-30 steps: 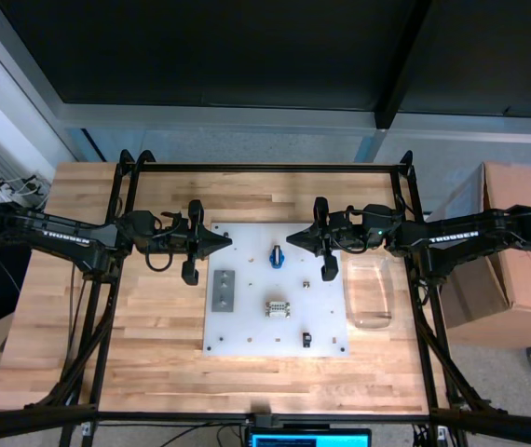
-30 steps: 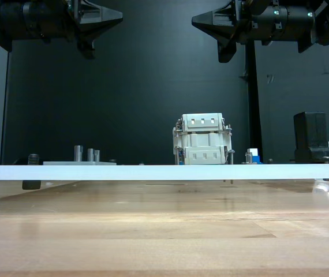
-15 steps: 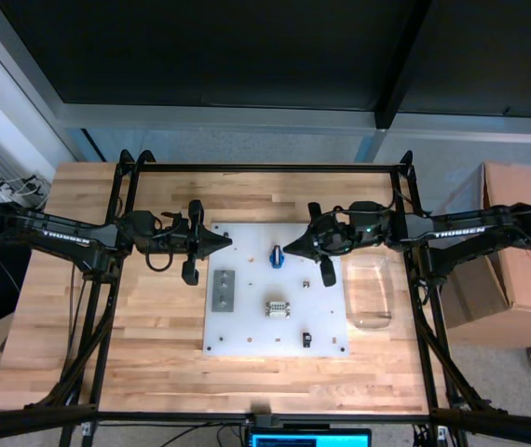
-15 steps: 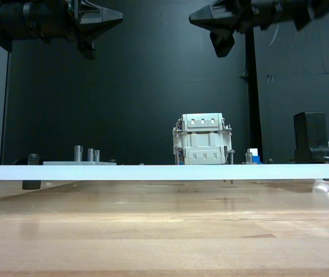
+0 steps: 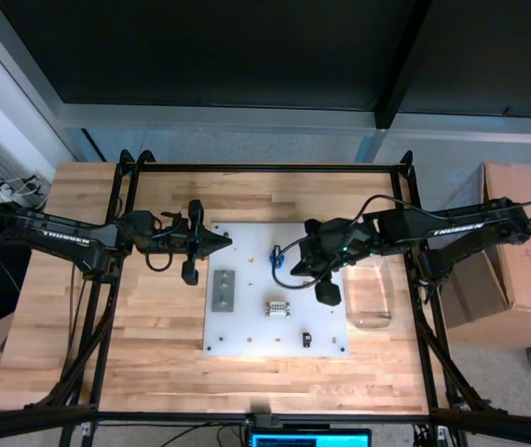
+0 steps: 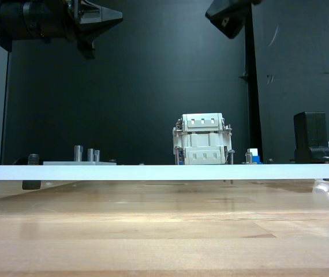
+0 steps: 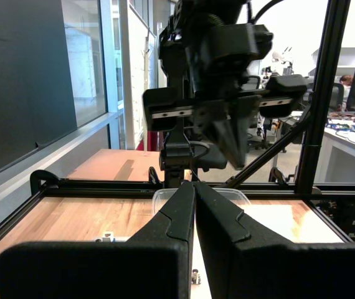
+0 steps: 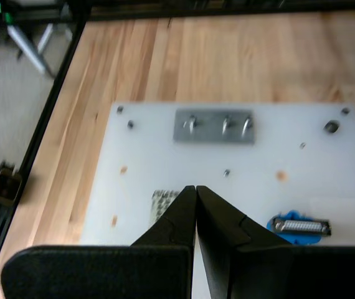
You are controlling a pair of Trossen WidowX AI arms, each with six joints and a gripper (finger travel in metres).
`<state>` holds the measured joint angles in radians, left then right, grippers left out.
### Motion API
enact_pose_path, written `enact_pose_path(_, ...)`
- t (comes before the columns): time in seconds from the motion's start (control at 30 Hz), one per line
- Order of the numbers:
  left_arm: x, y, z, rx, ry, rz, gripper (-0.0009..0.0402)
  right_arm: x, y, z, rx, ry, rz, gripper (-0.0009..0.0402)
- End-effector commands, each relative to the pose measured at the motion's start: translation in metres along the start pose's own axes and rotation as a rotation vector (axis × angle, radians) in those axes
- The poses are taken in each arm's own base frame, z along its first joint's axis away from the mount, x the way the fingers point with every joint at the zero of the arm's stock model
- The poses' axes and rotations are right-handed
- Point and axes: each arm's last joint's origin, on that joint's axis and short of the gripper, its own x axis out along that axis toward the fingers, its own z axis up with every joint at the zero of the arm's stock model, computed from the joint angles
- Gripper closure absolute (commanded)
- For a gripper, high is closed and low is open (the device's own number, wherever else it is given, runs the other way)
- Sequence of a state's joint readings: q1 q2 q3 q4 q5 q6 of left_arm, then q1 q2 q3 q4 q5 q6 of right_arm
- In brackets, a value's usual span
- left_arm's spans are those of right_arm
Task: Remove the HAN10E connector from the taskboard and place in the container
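Observation:
The HAN10E connector [image 5: 278, 308] [image 6: 202, 140], a grey block, stands upright in its seat on the white taskboard [image 5: 247, 326]; no gripper touches it. My right gripper [image 5: 289, 267] hangs over the board's far middle, tipped down, above and beyond the connector, shut and holding nothing [image 8: 195, 187]. In the right wrist view the connector [image 8: 164, 200] peeks out just beside the fingertips. My left gripper [image 5: 225, 239] [image 6: 109, 19] hovers level over the board's far left corner, shut and holding nothing [image 7: 194, 184]. The clear container [image 5: 370, 293] lies right of the board.
On the board are a grey plate with pins [image 5: 223, 289], a blue connector [image 8: 299, 224] and a small black part [image 5: 307, 338]. A black frame surrounds the table. A cardboard box [image 5: 517, 279] stands off the table's right side.
The right gripper has swung leftward and toward the near side over the board and tipped down; in the low view it has moved up, partly out of view. Left arm and connector have not moved.

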<state>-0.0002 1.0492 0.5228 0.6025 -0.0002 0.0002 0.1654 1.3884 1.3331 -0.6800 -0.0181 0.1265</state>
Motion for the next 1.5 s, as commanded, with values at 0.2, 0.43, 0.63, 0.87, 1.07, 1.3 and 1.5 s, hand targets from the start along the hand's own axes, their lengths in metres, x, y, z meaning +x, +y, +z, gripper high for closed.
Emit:
enact_pose_path(0.2, 0.000, 0.000, 0.000, 0.000, 0.000, 0.000, 0.0393, 0.002, 0.015, 0.026, -0.026, 0.153, 0.007, 0.0393)
enact_pose_path(0.43, 0.000, 0.000, 0.000, 0.000, 0.000, 0.000, 0.0393, 0.005, 0.023, 0.039, -0.038, 0.291, -0.001, 0.0393)
enact_pose_path(0.63, 0.000, 0.000, 0.000, 0.000, 0.000, 0.000, 0.0393, 0.013, 0.026, 0.047, -0.012, 0.358, -0.015, 0.0393)
enact_pose_path(0.87, 0.000, 0.000, 0.000, 0.000, 0.000, 0.000, 0.0393, 0.027, 0.028, 0.049, 0.003, 0.401, -0.023, 0.0393)
enact_pose_path(1.07, 0.000, 0.000, 0.000, 0.000, 0.000, 0.000, 0.0393, 0.042, 0.028, 0.045, 0.007, 0.448, -0.037, 0.0392)
enact_pose_path(1.3, 0.000, 0.000, 0.000, 0.000, 0.000, 0.000, 0.0393, 0.067, 0.028, 0.038, 0.015, 0.504, -0.098, 0.0341)
enact_pose_path(1.5, 0.000, 0.000, 0.000, 0.000, 0.000, 0.000, 0.0393, 0.091, 0.028, 0.032, 0.036, 0.554, -0.115, 0.0268)
